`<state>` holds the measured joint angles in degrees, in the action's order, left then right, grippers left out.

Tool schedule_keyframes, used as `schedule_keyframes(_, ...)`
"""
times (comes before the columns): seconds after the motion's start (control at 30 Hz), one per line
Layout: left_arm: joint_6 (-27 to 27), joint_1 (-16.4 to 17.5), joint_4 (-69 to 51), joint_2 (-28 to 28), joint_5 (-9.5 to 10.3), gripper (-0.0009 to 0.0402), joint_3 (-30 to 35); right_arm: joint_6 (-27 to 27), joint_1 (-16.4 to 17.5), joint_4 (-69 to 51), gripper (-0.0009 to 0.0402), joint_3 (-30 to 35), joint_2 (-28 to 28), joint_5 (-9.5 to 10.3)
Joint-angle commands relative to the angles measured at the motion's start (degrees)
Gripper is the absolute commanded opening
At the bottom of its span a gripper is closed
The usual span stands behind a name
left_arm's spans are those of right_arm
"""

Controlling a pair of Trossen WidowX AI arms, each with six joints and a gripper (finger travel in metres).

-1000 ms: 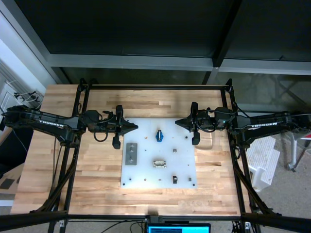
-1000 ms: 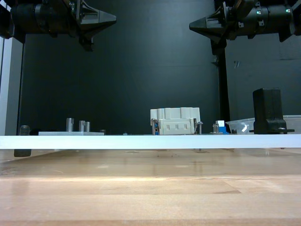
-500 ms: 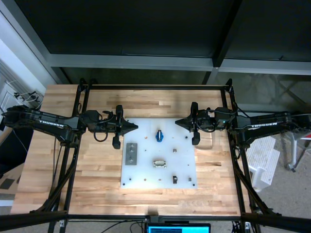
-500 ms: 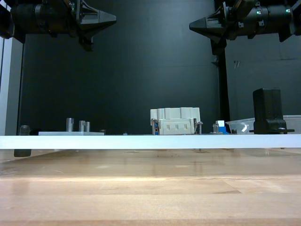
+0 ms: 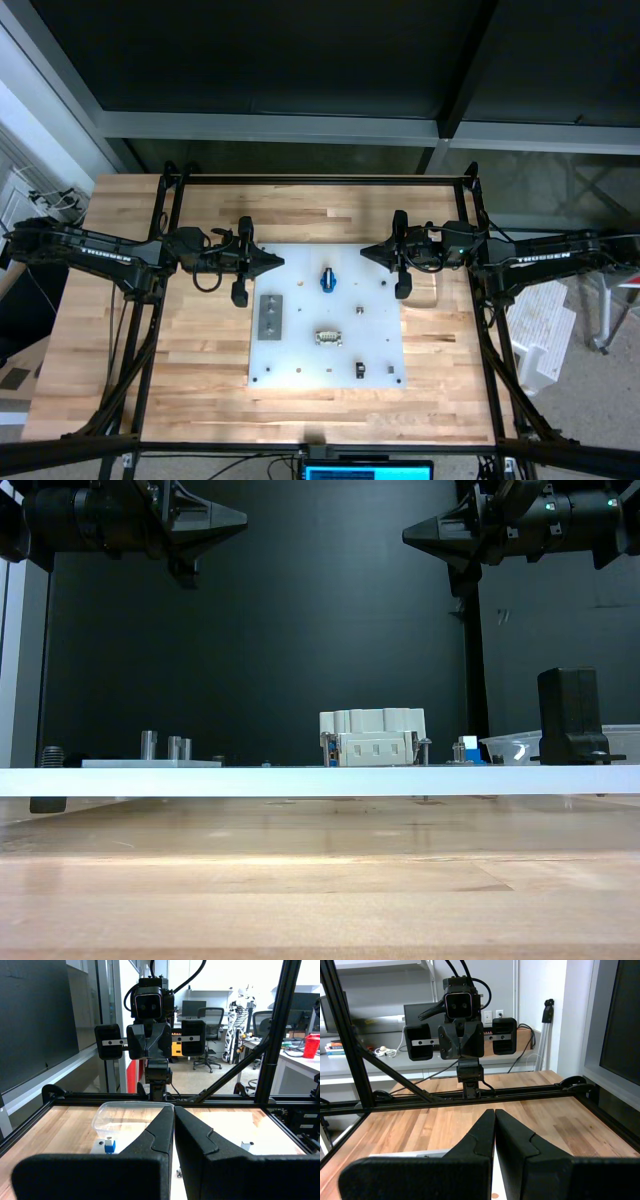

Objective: Pick the 16mm bar and install on taskboard

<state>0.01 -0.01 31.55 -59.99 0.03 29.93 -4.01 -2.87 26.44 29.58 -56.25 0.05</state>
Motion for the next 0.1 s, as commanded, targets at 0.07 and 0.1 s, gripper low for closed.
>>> schedule_keyframes(0.07, 0.0, 0.0, 0.0, 0.0, 0.0, 0.0, 0.0, 0.0, 0.0, 0.0, 0.0, 0.0, 0.0, 0.0)
schedule_keyframes(0.1, 0.0, 0.0, 0.0, 0.0, 0.0, 0.0, 0.0, 0.0, 0.0, 0.0, 0.0, 0.0, 0.0, 0.0)
